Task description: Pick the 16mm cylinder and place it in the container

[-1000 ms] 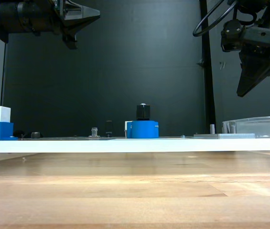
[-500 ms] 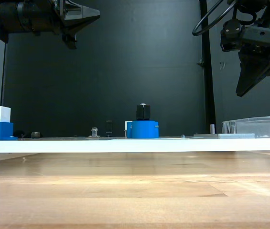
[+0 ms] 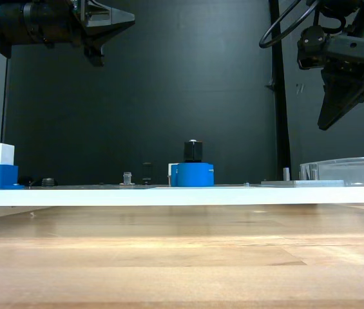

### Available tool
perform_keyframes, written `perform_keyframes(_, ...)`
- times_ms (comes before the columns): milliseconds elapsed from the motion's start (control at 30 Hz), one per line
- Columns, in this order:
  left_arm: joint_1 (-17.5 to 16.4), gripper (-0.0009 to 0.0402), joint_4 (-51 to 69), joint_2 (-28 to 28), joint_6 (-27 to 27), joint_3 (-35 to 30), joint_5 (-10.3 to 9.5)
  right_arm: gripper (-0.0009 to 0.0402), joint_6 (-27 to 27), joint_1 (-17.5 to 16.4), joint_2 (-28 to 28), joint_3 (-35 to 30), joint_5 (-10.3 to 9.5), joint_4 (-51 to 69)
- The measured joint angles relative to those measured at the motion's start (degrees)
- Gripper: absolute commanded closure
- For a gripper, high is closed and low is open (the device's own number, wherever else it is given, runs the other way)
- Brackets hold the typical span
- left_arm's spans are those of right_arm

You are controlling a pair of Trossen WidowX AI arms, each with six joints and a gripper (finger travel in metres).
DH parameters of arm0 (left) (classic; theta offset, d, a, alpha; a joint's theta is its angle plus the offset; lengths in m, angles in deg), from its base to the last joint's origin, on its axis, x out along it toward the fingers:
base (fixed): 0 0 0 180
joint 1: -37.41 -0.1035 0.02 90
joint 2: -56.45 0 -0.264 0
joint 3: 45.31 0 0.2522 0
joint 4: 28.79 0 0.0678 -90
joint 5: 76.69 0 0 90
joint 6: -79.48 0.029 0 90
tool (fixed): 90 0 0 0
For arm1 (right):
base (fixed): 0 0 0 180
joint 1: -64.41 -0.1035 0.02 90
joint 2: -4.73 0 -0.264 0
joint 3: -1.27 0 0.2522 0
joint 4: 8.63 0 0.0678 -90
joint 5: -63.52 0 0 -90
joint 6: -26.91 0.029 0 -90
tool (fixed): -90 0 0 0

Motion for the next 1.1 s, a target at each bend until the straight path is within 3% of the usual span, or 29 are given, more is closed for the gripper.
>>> perform_keyframes(1100,0.0,0.0393,0.0,0.0,0.0,0.0,0.0,0.0256,-0.11,0.0,-0.02,0.0,0.07,-0.74)
